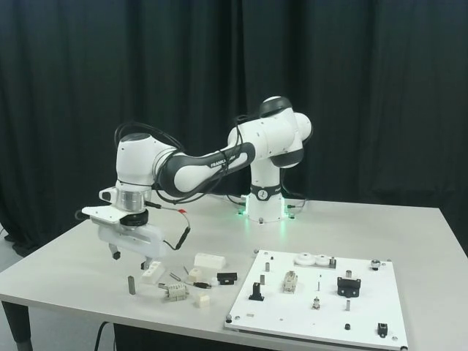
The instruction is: Remove BNC.
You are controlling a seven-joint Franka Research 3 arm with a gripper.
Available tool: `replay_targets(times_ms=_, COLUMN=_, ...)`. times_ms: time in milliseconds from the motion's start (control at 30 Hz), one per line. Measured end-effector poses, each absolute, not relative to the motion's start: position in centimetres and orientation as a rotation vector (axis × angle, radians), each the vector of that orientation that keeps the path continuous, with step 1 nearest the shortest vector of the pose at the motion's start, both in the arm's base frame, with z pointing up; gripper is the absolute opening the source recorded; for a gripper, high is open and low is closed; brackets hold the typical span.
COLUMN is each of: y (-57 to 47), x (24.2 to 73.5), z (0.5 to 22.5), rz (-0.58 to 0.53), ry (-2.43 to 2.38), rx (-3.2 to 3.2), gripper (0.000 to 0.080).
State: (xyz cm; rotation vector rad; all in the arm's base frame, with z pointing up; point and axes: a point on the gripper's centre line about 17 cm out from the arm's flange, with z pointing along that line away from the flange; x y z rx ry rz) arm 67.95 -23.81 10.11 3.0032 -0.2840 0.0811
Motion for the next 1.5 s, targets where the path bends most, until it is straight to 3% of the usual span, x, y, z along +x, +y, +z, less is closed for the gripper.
replay_targets(times_ms=1500, y=-21.2, x=68.6, z=10.8, rz=0.083, ry=-0.348, rx=3.004, gripper=0.0800)
